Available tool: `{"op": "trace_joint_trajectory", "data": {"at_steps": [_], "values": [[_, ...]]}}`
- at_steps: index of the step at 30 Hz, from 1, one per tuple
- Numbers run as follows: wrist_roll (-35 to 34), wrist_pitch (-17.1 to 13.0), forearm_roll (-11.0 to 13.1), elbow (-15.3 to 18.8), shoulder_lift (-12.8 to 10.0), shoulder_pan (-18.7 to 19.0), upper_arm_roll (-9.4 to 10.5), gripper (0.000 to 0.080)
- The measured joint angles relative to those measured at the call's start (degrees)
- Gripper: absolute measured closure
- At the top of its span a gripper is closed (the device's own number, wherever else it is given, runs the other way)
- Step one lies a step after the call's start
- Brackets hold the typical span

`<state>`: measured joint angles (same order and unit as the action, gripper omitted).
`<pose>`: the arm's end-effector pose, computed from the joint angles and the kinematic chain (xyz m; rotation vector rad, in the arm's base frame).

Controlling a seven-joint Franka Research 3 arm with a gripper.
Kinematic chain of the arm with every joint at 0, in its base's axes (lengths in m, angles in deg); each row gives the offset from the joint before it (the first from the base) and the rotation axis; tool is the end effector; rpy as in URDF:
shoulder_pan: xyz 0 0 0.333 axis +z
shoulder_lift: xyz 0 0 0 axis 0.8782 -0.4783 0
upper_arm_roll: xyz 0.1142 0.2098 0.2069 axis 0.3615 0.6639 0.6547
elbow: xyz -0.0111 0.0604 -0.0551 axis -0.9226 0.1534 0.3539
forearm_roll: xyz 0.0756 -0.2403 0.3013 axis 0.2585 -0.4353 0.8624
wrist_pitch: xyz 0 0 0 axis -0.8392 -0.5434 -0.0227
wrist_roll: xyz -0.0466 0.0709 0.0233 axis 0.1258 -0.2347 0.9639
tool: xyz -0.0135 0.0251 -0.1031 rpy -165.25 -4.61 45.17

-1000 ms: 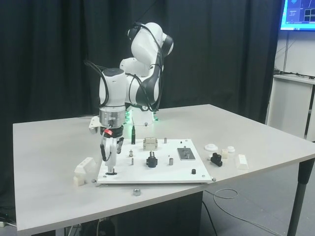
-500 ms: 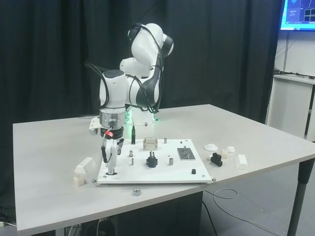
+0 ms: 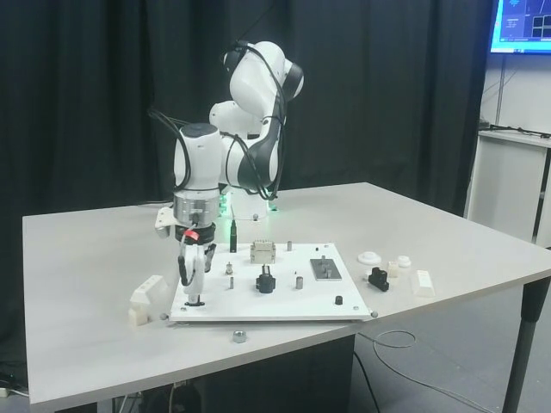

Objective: Remove Ethernet.

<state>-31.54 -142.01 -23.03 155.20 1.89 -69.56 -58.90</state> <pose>0.5957 -0.3843 0.2219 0.6922 -3.0210 0.0627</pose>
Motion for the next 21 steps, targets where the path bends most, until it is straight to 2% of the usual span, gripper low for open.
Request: {"op": "trace_joint_trajectory", "data": {"at_steps": [3,4,11,12,13,14,18,19,21], "values": [[0.0,0.0,0.1,0.0,0.0,0.0,0.00,0.0094],[-0.1,0.0,0.1,0.0,0.0,0.0,0.00,0.0274],[-0.3,-1.0,0.5,0.0,-0.1,0.0,0.12,0.0274],[-0.3,-1.3,0.5,0.0,-0.1,0.0,0.17,0.0474],[-0.4,-1.7,0.6,0.0,-0.2,0.0,0.23,0.0474],[-0.5,-2.1,0.6,0.0,-0.2,0.0,0.30,0.0670],[-1.4,-2.5,0.6,0.0,-0.2,0.0,0.42,0.0670],[-1.4,-2.6,0.6,0.0,-0.2,0.0,0.42,0.0723],[-1.4,-2.6,0.6,0.0,-0.2,0.0,0.43,0.0723]]}}
